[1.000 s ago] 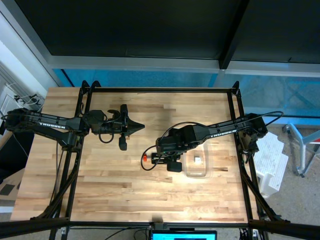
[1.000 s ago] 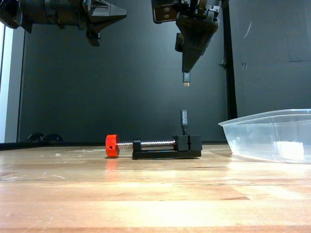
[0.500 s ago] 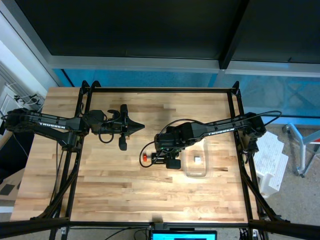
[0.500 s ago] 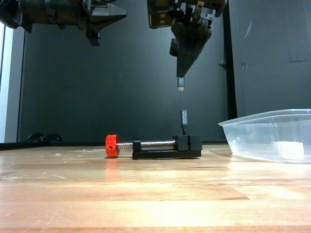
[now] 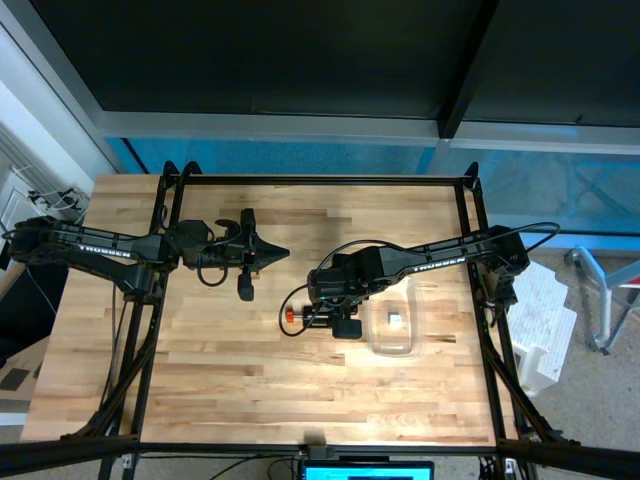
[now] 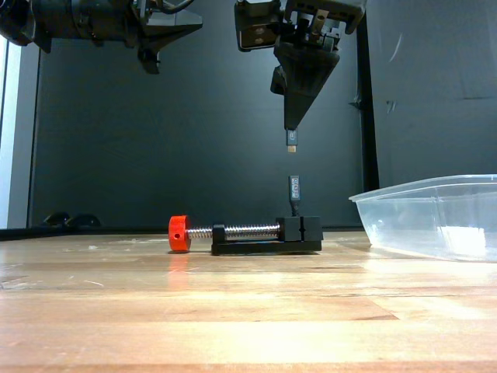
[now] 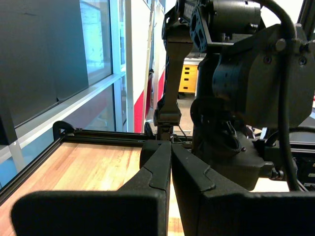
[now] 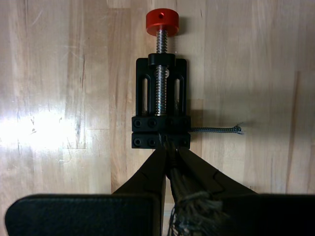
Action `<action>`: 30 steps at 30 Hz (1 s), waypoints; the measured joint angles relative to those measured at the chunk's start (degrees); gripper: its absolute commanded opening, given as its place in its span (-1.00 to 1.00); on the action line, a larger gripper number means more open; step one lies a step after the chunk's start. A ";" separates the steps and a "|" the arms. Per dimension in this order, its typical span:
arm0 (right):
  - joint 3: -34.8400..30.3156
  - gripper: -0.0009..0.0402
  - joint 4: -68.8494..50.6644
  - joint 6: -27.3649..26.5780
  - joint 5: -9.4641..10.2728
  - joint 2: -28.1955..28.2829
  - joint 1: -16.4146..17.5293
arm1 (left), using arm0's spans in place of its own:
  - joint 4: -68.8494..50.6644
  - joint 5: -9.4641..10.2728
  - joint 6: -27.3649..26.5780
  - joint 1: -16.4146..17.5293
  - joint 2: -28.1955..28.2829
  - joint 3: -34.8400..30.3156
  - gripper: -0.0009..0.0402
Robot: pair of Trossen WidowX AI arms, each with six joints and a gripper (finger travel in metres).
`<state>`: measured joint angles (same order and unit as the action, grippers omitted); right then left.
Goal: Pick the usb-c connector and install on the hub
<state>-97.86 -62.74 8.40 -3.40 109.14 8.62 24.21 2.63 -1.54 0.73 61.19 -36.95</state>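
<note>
The hub (image 6: 268, 234) is a black block with an orange-red cap (image 6: 178, 233), and it lies on the wooden table with a thin dark pin (image 6: 293, 191) standing up from it. It also shows as the hub (image 5: 320, 319) from above and the hub (image 8: 160, 123) from the right wrist. My right gripper (image 6: 290, 130) points straight down, shut on the usb-c connector (image 6: 290, 143). The connector hangs a short gap above the pin. My left gripper (image 5: 281, 253) stays parked high at the back left, with its fingers (image 7: 162, 162) shut on nothing.
A clear plastic tray (image 6: 423, 188) stands just right of the hub, and from above the tray (image 5: 389, 351) holds a small whitish square piece (image 5: 396, 319). A short braided cord (image 8: 216, 130) sticks out of the hub's side. A black frame rail (image 5: 320, 181) borders the table.
My right gripper has shifted slightly left and lowered with the connector, which now hangs closer above the hub's pin. The left arm has not moved.
</note>
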 measured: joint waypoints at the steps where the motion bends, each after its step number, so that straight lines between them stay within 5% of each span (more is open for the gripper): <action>1: 0.09 -0.96 0.02 0.00 0.00 0.02 0.00 | 0.02 0.00 -0.02 0.00 0.00 -0.02 -0.96; 30: 2.58 -0.96 2.62 0.55 -0.02 0.09 0.00 | 0.00 0.00 -0.02 0.00 0.00 0.00 -0.96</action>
<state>-95.29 -60.12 8.95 -3.42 109.23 8.62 24.21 2.63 -1.56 0.73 61.19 -36.95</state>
